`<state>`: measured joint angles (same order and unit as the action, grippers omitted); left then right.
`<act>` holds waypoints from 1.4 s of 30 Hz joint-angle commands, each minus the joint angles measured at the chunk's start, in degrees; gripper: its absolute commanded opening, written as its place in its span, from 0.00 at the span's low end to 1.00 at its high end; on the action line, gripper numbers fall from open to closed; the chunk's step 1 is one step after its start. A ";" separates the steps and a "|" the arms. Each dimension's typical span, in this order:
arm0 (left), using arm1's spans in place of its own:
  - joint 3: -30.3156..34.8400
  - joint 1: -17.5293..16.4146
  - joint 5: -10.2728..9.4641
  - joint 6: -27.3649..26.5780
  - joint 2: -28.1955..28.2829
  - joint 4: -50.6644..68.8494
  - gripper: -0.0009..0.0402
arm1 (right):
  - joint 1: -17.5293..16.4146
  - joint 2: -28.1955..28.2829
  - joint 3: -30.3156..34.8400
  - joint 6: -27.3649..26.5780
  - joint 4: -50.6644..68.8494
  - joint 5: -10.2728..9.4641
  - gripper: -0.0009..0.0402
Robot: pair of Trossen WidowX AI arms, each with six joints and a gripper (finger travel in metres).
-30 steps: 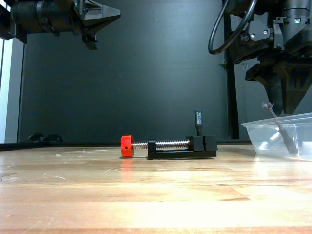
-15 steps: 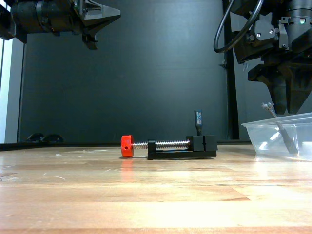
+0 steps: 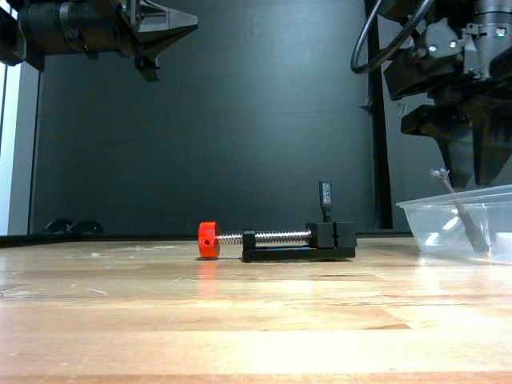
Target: Pick the usb-c connector and install on the hub
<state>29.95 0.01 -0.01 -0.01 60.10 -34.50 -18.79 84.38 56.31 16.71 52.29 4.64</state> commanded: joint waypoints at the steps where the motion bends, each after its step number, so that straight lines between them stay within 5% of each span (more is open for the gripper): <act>1: 0.00 0.00 0.00 0.00 0.02 -0.02 0.02 | -0.13 0.02 -0.96 -1.46 -2.03 -0.24 0.37; 42: 0.00 -0.02 0.00 0.00 0.02 -0.02 0.02 | -1.09 0.66 -11.41 -1.01 -15.85 0.39 0.37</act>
